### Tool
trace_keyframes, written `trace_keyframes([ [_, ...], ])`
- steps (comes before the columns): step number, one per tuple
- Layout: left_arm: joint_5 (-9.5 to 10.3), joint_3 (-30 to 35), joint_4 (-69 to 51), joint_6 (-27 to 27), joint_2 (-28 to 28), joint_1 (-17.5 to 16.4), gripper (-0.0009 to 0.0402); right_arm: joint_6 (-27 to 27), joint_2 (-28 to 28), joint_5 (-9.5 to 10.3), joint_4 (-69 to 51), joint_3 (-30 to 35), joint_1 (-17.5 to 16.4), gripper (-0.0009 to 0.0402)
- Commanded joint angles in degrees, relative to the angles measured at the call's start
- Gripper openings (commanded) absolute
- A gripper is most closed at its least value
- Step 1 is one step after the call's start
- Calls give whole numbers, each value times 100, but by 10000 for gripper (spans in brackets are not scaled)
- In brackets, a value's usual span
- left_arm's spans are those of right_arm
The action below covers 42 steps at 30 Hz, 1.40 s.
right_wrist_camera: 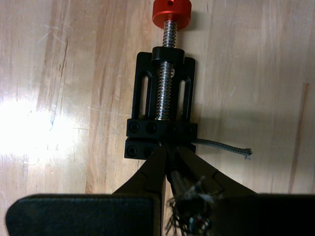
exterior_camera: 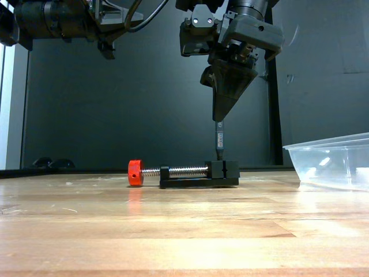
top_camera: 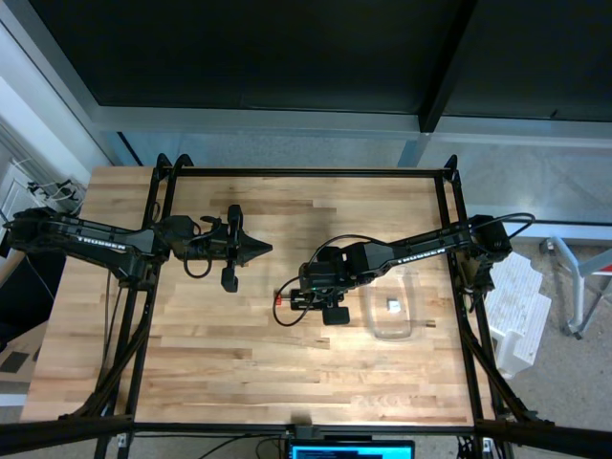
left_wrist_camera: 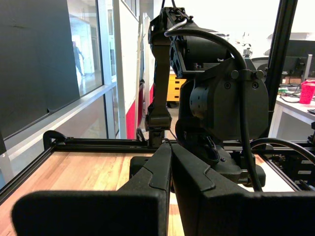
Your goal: Remove the USB-C connector from taskboard and place in the container
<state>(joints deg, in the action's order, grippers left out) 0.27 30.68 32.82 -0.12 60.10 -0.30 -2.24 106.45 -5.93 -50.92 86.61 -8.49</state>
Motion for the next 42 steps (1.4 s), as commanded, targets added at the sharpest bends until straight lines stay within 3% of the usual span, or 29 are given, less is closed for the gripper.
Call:
trace_keyframes([
  [1,-2,2,0,0,2,-2,0,2,-37,-2,-44,98,-2,0],
  [9,-2,2,2,0,2,-2,0,37,-63,-4,-293,378,-2,0],
  [24,-2,2,0,0,2,-2,0,24,-199,-2,-391,326,-9,0],
  [42,-2,2,-129,0,2,0,0,-372,-1657,-7,-409,-1163,-317,0],
])
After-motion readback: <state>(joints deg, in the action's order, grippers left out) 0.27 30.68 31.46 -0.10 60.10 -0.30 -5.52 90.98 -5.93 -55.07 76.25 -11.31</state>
